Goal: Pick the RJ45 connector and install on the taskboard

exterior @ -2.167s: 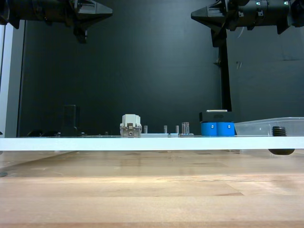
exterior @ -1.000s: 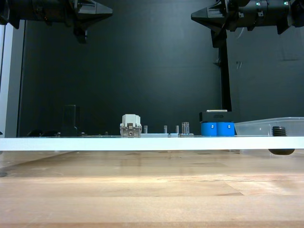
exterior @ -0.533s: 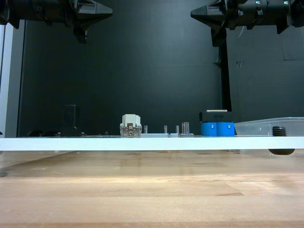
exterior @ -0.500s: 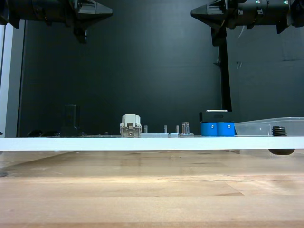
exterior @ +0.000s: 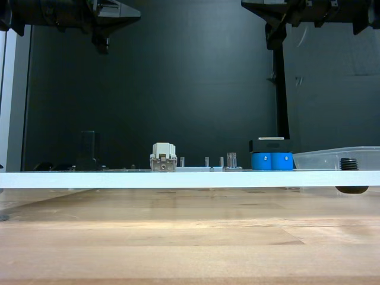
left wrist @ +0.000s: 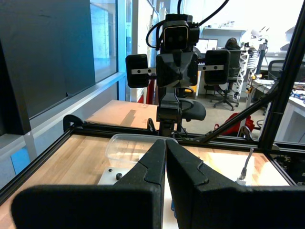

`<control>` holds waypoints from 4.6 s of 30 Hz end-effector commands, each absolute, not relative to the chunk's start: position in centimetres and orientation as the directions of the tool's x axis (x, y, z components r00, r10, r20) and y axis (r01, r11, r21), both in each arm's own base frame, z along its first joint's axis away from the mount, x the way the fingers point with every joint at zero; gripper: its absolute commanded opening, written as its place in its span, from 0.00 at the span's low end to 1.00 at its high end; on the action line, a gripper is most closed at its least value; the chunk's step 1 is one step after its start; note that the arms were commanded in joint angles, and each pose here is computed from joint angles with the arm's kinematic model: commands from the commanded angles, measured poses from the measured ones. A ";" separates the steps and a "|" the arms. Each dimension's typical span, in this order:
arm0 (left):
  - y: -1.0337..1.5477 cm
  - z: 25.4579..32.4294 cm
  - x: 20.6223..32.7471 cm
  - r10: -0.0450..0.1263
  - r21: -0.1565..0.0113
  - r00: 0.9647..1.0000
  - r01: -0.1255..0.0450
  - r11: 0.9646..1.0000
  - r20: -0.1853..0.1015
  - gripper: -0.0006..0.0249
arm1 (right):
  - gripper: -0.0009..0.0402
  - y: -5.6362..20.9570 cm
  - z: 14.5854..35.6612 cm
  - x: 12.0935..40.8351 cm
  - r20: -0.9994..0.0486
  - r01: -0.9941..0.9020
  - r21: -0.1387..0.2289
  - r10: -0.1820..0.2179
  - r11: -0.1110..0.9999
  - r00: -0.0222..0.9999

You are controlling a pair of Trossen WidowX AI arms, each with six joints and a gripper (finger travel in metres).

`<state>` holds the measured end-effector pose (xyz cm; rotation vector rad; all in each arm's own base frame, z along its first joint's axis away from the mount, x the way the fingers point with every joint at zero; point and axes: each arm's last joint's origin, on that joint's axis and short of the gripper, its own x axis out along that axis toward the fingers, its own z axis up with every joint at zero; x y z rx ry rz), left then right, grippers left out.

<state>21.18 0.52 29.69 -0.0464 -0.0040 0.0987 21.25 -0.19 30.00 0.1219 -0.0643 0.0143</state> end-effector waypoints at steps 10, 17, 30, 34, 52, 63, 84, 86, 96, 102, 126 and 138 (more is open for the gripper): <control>0.53 29.69 21.2 0.099 -0.046 0.995 -0.099 0.994 0.002 0.02 | 0.02 -0.7 30.1 21.3 0.072 0.024 0.122 -0.033 0.992 0.997; 0.52 29.68 21.2 0.099 -0.046 0.995 -0.098 0.994 0.001 0.02 | 0.02 -0.7 29.5 21.3 0.012 0.033 0.122 -0.035 0.992 0.999; 0.53 29.69 21.2 0.099 -0.046 0.995 -0.099 0.994 0.002 0.02 | 0.02 -0.7 29.6 21.3 0.023 0.032 0.102 -0.035 0.994 0.999; 0.53 29.68 21.2 0.099 -0.046 0.995 -0.099 0.994 0.001 0.02 | 0.02 -0.8 29.6 21.3 0.023 0.033 0.088 -0.035 0.996 0.999; 0.53 29.69 21.2 0.099 -0.046 0.995 -0.099 0.994 0.002 0.02 | 0.02 -0.7 29.6 21.3 0.022 0.033 0.089 -0.035 0.996 0.999; 0.53 29.69 21.2 0.099 -0.046 0.995 -0.099 0.994 0.002 0.02 | 0.02 -0.7 29.5 21.3 0.014 0.033 0.089 -0.035 0.996 0.999; 0.52 29.69 21.2 0.099 -0.046 0.995 -0.098 0.994 0.002 0.02 | 0.02 -0.7 29.5 21.3 0.014 0.033 0.089 -0.035 0.996 0.999; 0.52 29.69 21.2 0.099 -0.046 0.995 -0.098 0.994 0.002 0.02 | 0.02 -0.7 29.5 21.3 0.014 0.033 0.089 -0.035 0.996 0.999; 0.53 29.69 21.2 0.099 -0.046 0.995 -0.099 0.994 0.002 0.02 | 0.02 -0.7 29.5 21.3 0.014 0.033 0.089 -0.034 0.996 0.999; 0.52 29.69 21.2 0.099 -0.046 0.995 -0.098 0.994 0.002 0.02 | 0.02 -0.7 29.5 21.3 0.014 0.033 0.089 -0.035 0.996 0.999; 0.53 29.69 21.2 0.099 -0.046 0.995 -0.099 0.994 0.002 0.02 | 0.02 -0.7 29.5 21.3 0.014 0.033 0.089 -0.034 0.996 0.999; 0.53 29.69 21.2 0.099 -0.046 0.995 -0.099 0.994 0.002 0.02 | 0.02 -0.7 29.5 21.3 0.014 0.033 0.089 -0.035 0.996 0.999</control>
